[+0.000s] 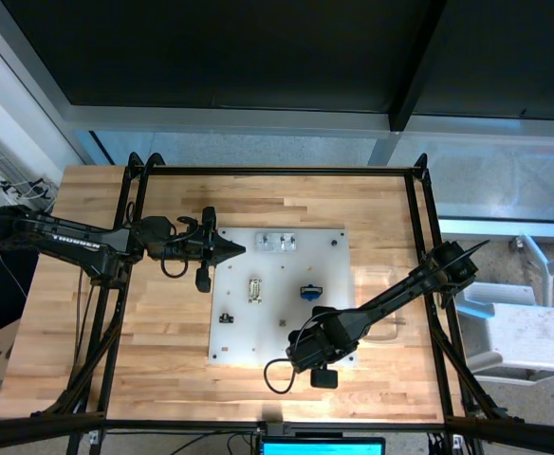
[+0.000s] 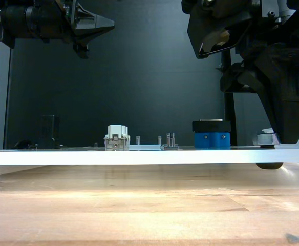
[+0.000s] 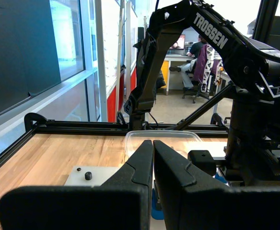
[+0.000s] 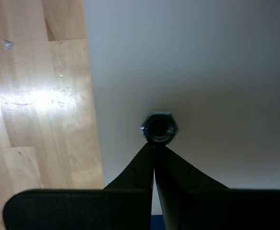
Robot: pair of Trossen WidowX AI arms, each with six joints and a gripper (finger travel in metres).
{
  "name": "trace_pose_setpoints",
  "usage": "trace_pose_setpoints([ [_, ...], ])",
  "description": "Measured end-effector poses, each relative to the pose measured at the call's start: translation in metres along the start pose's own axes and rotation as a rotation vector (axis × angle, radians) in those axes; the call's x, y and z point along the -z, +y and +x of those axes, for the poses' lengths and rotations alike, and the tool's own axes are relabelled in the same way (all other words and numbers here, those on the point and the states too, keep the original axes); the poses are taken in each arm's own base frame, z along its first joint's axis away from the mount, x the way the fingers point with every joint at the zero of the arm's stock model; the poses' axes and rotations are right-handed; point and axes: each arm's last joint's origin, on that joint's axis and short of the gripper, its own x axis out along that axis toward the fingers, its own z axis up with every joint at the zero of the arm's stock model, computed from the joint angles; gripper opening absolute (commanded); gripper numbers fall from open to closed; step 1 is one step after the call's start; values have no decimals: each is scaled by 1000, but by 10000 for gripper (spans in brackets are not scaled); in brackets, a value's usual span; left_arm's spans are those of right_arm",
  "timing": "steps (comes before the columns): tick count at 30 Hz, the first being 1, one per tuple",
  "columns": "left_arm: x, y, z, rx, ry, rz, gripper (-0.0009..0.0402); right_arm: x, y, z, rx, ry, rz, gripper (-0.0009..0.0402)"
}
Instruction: Unfasten the M12 fastener and place in the container
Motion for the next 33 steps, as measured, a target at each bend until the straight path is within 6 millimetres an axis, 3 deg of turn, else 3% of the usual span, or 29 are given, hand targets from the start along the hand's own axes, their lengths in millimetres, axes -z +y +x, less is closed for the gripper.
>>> trace_pose_setpoints([
  [4,0,0,0,0,0,0,0,4,-10,-10,219,-75,41,0],
  [9,0,0,0,0,0,0,0,9,-14,-23,237,-74,44,0],
  [14,0,0,0,0,0,0,0,8,-11,-32,136,-43,52,0],
  [21,0,0,0,0,0,0,0,0,5,-42,-140,-10,48,0],
  [25,0,0,0,0,0,0,0,-4,8,-39,-171,-28,46,0],
  [33,0,0,0,0,0,0,0,-7,12,-12,-138,5,46,0],
])
